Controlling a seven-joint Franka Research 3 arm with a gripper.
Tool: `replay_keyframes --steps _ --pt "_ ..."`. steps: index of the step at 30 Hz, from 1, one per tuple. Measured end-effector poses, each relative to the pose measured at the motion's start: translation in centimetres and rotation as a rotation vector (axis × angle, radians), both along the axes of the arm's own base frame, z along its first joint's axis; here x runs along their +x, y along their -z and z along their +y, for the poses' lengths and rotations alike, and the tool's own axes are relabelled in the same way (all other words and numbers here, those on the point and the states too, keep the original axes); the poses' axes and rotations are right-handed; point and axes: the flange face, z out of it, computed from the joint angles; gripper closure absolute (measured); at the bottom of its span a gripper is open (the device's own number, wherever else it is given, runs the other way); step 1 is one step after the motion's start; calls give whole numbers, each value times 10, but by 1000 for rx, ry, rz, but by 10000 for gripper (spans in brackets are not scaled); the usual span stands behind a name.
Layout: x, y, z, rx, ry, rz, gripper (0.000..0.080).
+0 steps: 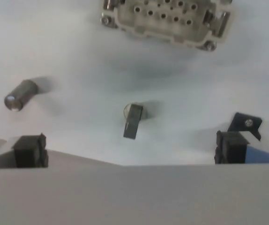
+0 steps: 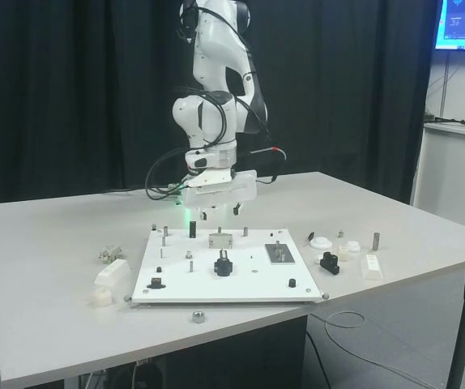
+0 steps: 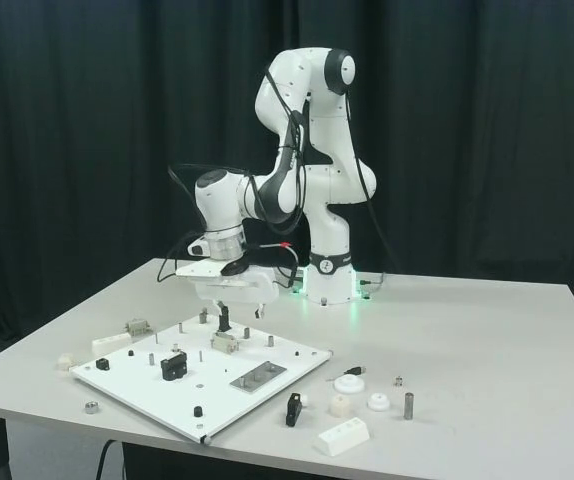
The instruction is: Remove square peg 3.
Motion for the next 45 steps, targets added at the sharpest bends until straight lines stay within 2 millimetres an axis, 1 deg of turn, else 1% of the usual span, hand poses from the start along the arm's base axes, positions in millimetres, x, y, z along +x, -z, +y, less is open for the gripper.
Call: replay_keyframes --steps 12,24,33,45 --pt "-13 14 7 8 3 46 3" --pt "-18 26 8 -7 113 92 3" --pt "-16 31 12 -6 184 97 3" --pt "-7 38 25 -37 148 69 3"
